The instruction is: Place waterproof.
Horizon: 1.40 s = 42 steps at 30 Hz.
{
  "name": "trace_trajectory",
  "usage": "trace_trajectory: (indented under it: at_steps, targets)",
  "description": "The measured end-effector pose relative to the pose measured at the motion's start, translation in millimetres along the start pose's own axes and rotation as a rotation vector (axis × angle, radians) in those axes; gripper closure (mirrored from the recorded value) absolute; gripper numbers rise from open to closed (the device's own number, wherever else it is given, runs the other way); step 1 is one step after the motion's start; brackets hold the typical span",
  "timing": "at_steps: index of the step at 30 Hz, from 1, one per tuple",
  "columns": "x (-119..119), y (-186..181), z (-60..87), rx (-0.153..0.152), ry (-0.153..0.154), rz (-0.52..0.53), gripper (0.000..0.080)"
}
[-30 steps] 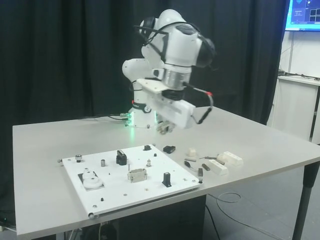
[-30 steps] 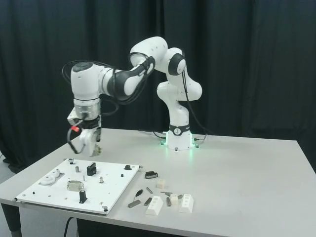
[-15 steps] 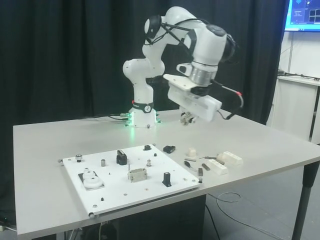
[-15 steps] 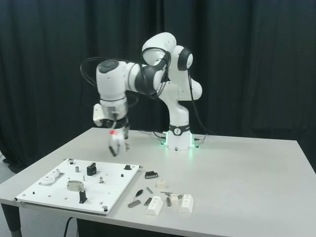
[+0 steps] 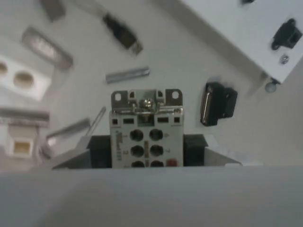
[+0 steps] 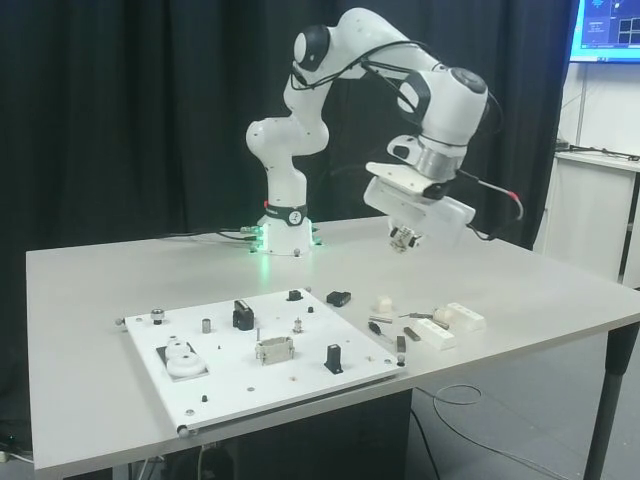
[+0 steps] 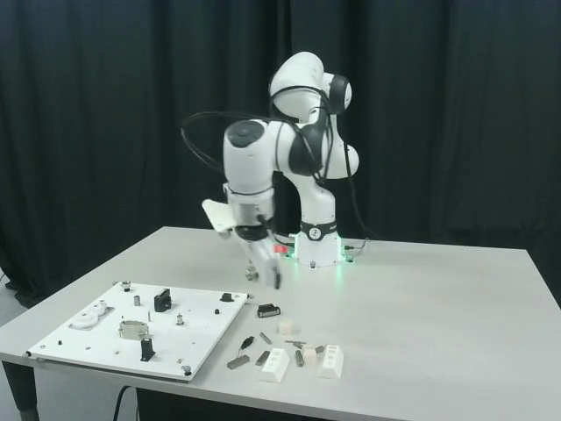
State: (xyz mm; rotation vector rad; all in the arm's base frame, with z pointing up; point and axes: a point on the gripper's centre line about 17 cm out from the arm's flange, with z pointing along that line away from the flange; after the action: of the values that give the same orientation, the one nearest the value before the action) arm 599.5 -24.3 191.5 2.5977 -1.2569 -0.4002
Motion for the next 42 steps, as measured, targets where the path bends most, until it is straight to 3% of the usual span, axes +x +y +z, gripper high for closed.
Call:
trace_trajectory:
  at_steps: [11,22,26,34,42]
  targets:
    - [-41.9,-14.8,33.7,-0.001,0.016,-0.238,0.049]
    - [-77.4,-20.6,69.0,0.011,0.07,-0.441,0.049]
    - [-86.4,-27.7,80.3,0.042,0.111,-0.469,0.049]
    - [-99.4,-46.8,99.7,0.131,0.214,-0.523,0.049]
    - [-103.4,-67.6,114.7,0.218,0.285,-0.531,0.049]
